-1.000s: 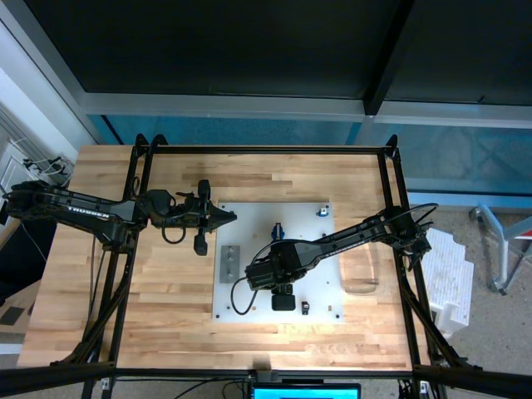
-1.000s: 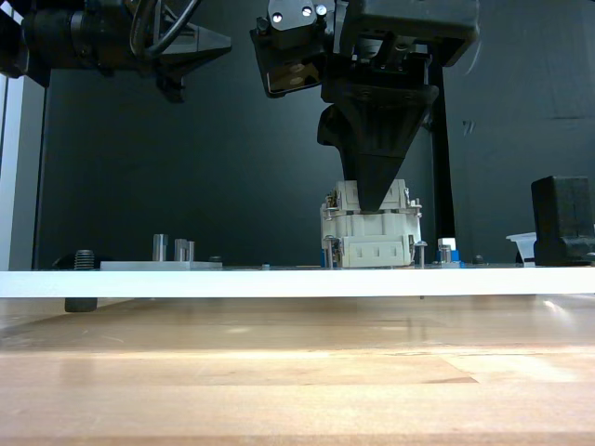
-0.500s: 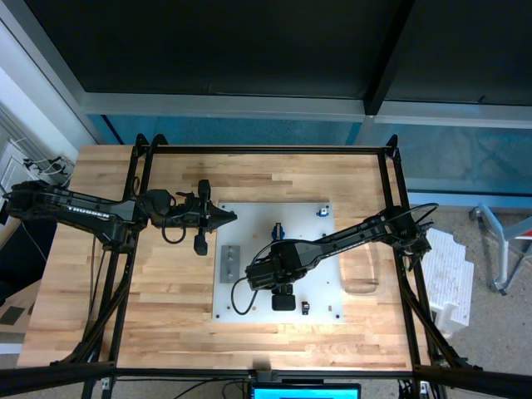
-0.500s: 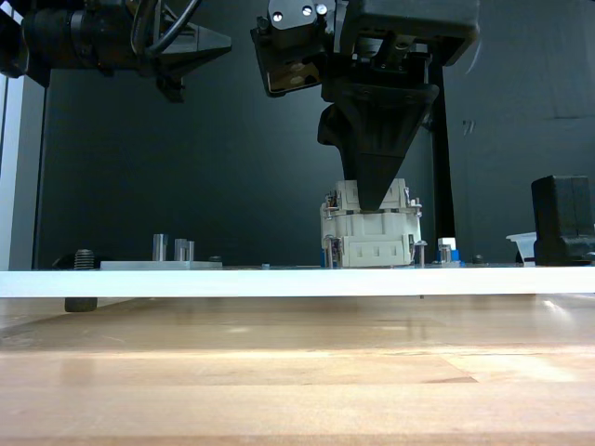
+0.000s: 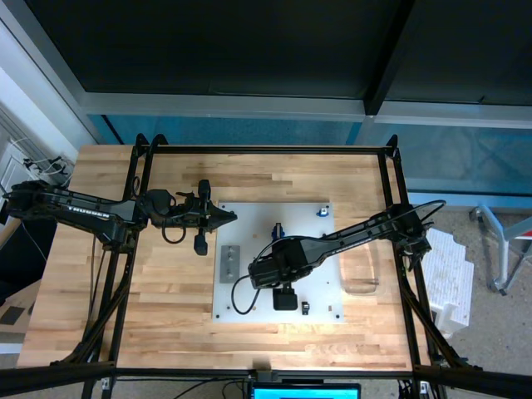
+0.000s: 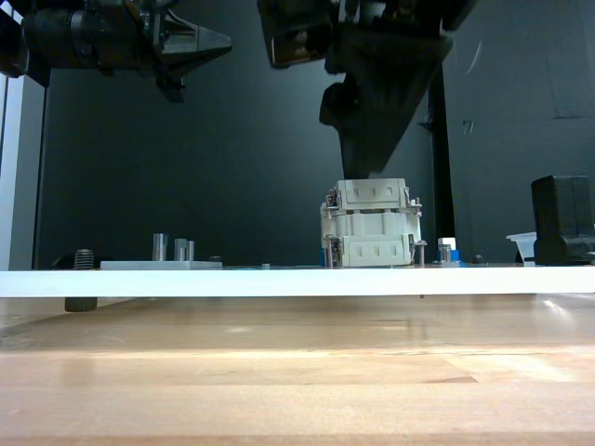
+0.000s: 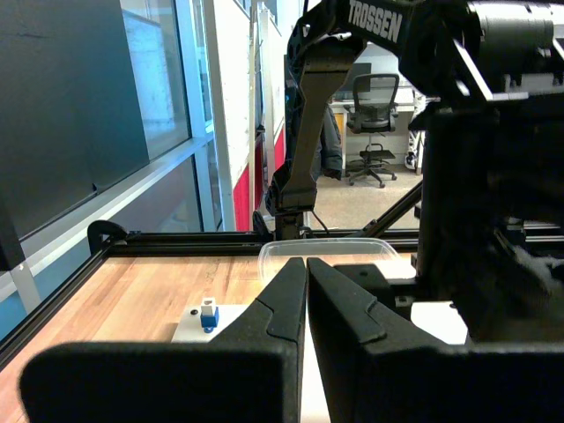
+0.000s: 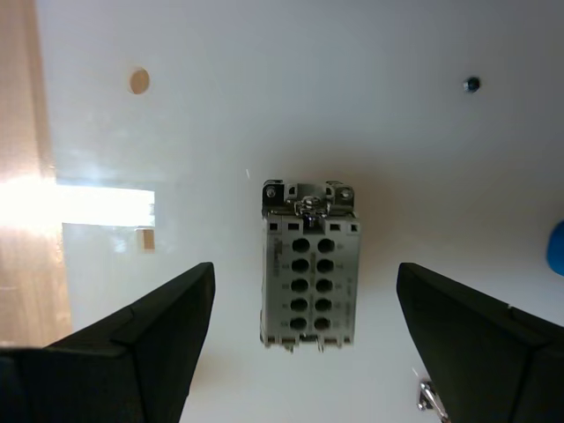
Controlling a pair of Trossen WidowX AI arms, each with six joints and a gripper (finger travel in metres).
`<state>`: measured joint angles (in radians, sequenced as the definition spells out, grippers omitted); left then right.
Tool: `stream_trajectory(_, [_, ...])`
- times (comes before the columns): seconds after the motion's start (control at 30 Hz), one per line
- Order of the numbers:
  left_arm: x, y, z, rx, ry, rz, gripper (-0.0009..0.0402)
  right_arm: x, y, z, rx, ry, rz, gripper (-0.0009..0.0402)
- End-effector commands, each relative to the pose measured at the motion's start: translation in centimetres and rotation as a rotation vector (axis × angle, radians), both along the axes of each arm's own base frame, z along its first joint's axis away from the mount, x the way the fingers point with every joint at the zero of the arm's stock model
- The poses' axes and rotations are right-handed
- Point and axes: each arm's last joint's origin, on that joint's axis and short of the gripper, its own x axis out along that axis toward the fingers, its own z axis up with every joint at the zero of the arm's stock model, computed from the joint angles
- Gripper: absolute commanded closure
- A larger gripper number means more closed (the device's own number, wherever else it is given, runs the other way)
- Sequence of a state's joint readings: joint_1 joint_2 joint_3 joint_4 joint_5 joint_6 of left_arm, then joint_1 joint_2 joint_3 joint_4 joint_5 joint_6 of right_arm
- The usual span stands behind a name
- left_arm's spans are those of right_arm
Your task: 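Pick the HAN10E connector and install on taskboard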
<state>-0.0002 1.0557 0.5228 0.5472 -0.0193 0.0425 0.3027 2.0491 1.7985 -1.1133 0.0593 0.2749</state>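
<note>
The beige-grey HAN10E connector (image 6: 372, 223) stands upright on the white taskboard (image 6: 186, 282), stacked on a matching base. The right wrist view looks straight down on the HAN10E connector (image 8: 307, 264), its two rows of contact holes showing. My right gripper (image 8: 305, 266) is open, its fingers (image 8: 141, 344) well apart on either side and touching nothing. In the low view the right gripper (image 6: 372, 153) hangs just above the connector's top. In the high view the right gripper (image 5: 284, 297) covers the connector on the taskboard (image 5: 249, 224). My left gripper (image 5: 229, 217) hovers shut at the board's left edge.
A grey block (image 5: 228, 263) with two posts lies on the board's left part. A small blue part (image 5: 277, 230) sits behind the right arm, a clear tray (image 5: 359, 274) off the board's right side. A black block (image 6: 562, 218) stands at the right.
The right gripper has let go of the connector, opened and risen a little. The connector stays seated on the board. The left arm has not moved.
</note>
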Motion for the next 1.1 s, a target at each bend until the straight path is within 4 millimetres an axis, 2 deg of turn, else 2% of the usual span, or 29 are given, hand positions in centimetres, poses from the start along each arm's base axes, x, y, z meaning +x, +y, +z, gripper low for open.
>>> stream_trajectory(0.03, [0.0, 0.0, 0.0, 0.000, 0.000, 0.000, 0.0392, -0.4, -0.1, 1.1, 0.007, -0.024, -0.002, 0.0089])
stream_trajectory(0.13, [0.0, 0.0, 0.0, 0.000, 0.000, 0.000, 0.0392, -0.7, -0.2, 1.8, 0.012, -0.038, -0.003, 0.0088])
stream_trajectory(0.77, [0.0, 0.0, 0.0, 0.000, 0.000, 0.000, 0.0392, -0.9, -0.2, 2.1, 0.010, -0.035, 0.006, 0.0101])
stream_trajectory(0.93, [0.0, 0.0, 0.0, 0.000, 0.000, 0.000, 0.0392, -2.0, -0.7, 3.5, 0.022, -0.062, 0.020, 0.0115])
stream_trajectory(1.1, [0.0, 0.0, 0.0, 0.000, 0.000, 0.000, 0.0392, -3.5, -2.4, 4.7, 0.021, -0.096, -0.011, 0.0123])
